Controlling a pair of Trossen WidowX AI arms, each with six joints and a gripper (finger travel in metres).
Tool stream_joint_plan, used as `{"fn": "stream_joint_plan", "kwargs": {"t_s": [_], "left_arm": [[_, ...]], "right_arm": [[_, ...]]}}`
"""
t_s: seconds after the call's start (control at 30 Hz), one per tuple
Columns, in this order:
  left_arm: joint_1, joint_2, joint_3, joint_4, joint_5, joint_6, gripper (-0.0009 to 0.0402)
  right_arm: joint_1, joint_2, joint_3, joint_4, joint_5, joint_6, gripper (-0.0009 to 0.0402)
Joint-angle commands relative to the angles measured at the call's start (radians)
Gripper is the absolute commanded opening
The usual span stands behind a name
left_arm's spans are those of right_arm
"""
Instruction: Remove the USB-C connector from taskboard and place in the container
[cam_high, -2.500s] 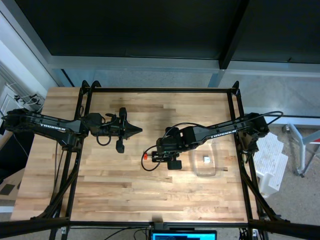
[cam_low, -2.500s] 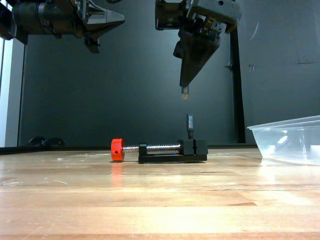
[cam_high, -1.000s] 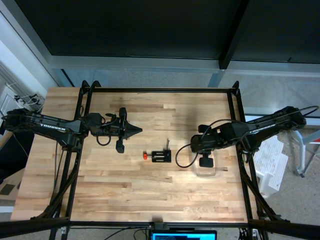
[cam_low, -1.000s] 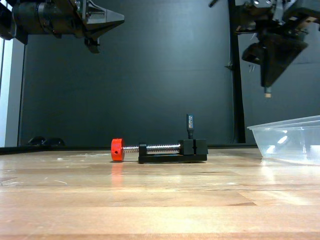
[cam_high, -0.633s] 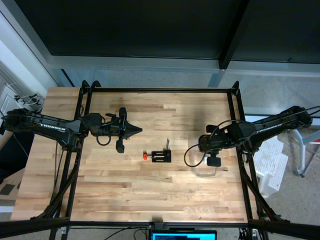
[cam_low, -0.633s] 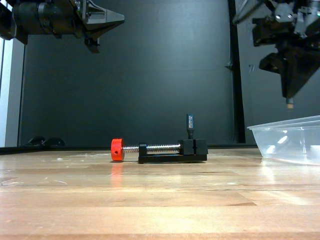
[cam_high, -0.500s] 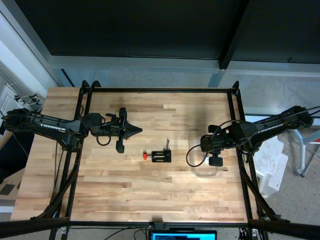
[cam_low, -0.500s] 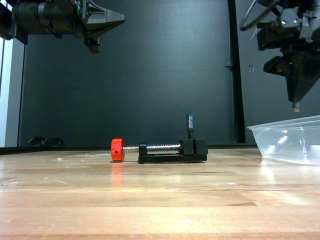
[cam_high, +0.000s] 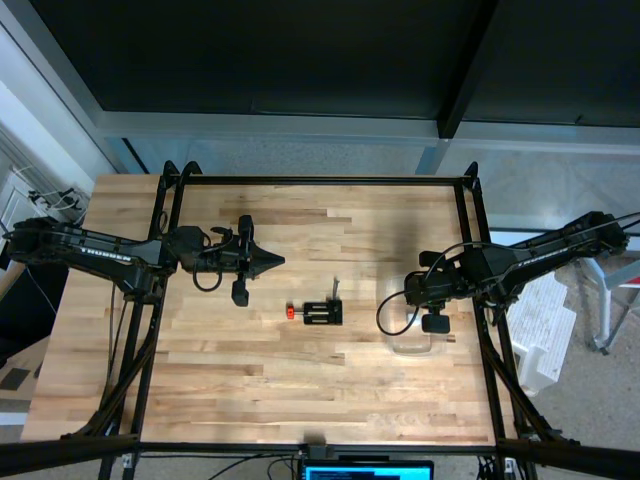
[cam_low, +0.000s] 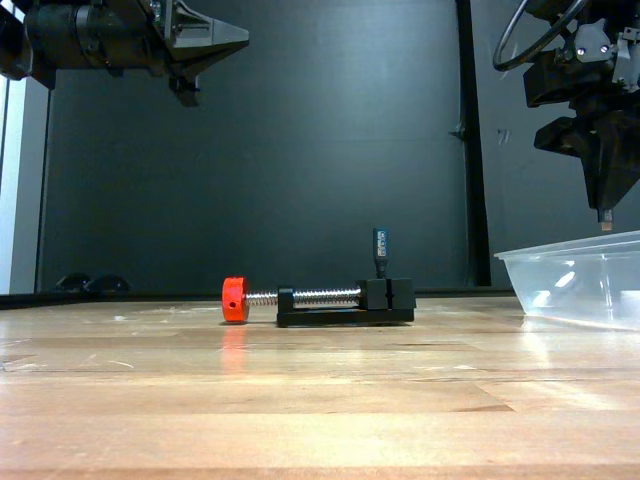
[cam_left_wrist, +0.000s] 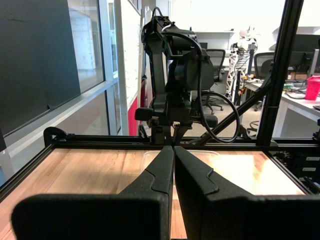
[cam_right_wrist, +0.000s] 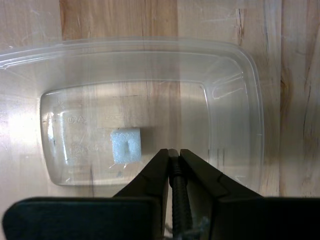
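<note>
My right gripper hangs fingers-down over the container, shut on the USB-C connector, a thin black stick. The connector's pale tip pokes out just above the tub's rim. In the right wrist view my right gripper is above the clear container, close to a small white cube lying inside. The taskboard, a black block with a red knob, sits mid-table with a dark upright piece on it. My left gripper is shut, parked high at the left.
From above, the taskboard lies between the left gripper and the container, which the right gripper partly covers. A black frame borders the wooden table. The left gripper points at the right arm.
My right gripper has carried the connector away from the taskboard, rightward to above the container, and has sunk lower toward its rim. The left arm has not moved.
</note>
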Motion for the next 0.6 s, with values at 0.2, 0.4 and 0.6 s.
{"fn": "stream_joint_plan", "kwargs": {"t_s": [0.2,0.4,0.6], "left_arm": [[0.0,0.0,0.0,0.0,0.0,0.0,0.0],[0.0,0.0,0.0,0.0,0.0,0.0,0.0],[0.0,0.0,0.0,0.0,0.0,0.0,0.0]], "right_arm": [[0.005,0.003,0.0,0.0,0.002,0.001,0.0094],[0.006,0.002,0.0,-0.001,0.018,0.005,0.0123],[0.008,0.002,0.011,-0.017,0.018,0.027,0.0149]]}}
